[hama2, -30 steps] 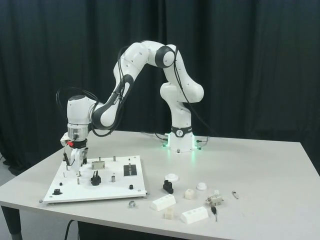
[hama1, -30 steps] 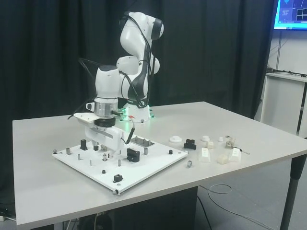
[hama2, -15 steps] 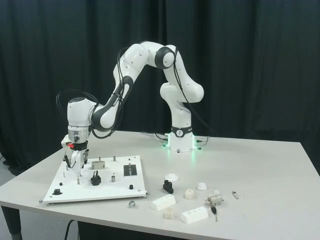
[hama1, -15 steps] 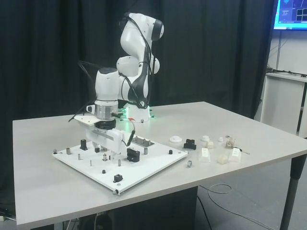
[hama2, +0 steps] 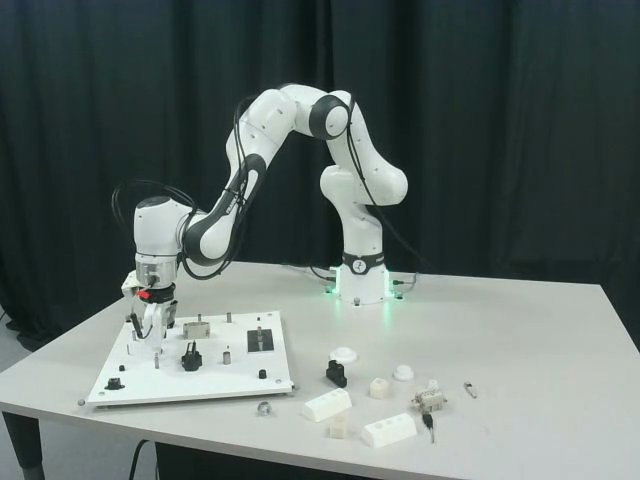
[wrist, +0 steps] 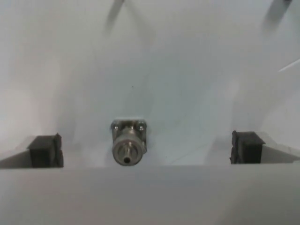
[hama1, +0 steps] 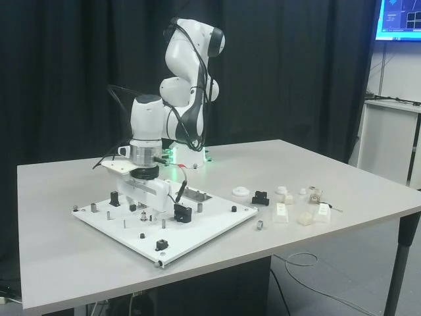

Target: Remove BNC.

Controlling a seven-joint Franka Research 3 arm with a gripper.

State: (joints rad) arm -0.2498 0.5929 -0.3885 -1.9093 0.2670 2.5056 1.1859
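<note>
Standing upright from the white board (hama1: 197, 227), long axis vertical and open barrel end aimed straight up at the wrist camera: the BNC connector (wrist: 128, 143), seated on that board on the grey table (hama1: 296, 171). Bolted at the table's far side and folded down over the board's back edge, the white arm (hama2: 300, 120). Poised above the board with its two black fingertips spread wide, nothing between them touching, the gripper (wrist: 145, 149). Seen between those fingertips in the wrist view, nearer one fingertip than the other, clear of both, and below their level: the connector. Marked by a square grey flange with small screws at its corners, a round metal barrel rising from the flange, and a dark bore at the barrel's middle. Too small in both room views to be told from the other small posts beneath the gripper. Mounted elsewhere on the board, several black fixtures (hama1: 182, 212) and short posts. Scattered on the bare table beside the board, well apart from the gripper, a cluster of small white parts (hama2: 362, 415).
</note>
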